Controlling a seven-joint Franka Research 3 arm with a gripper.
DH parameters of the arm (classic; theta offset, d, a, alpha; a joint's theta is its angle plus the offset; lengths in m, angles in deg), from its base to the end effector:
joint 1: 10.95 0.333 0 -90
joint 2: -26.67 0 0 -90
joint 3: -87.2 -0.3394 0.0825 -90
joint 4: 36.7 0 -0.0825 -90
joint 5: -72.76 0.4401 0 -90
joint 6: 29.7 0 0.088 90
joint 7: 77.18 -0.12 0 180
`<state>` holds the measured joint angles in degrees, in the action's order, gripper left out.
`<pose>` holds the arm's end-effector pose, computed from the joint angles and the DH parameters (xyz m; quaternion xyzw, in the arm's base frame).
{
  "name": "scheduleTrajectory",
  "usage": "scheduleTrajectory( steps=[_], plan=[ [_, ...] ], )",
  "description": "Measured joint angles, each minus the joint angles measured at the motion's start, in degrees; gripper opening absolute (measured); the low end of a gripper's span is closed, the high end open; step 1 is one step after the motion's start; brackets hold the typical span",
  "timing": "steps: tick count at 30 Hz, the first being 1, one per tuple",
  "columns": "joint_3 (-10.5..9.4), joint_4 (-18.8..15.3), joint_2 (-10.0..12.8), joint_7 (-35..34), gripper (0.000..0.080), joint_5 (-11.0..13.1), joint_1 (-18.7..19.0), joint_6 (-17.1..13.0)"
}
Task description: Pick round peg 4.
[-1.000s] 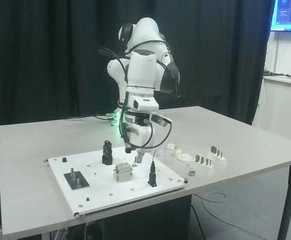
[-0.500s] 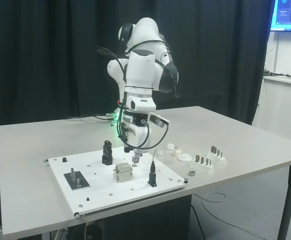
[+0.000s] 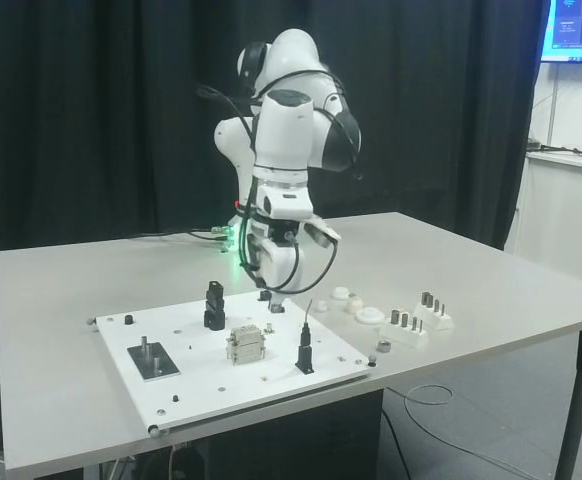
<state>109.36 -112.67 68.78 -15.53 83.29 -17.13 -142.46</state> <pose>0.7337 -0.3060 0.2963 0.9553 0.2916 -0.0461 0.0175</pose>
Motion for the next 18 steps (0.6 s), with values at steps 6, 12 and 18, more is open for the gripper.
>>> scheduleTrajectory(
  steps=[6, 12, 18],
  plan=[
    [0.7, -0.51, -1.56, -2.45, 0.08, -0.04, 1.43, 4.54],
    [1.01, -1.72, -2.84, -6.56, 0.08, -0.56, 2.9, 6.6],
    [1.01, -4.22, -4.2, -11.04, 0.08, -1.13, 4.55, 6.68]
  ],
)
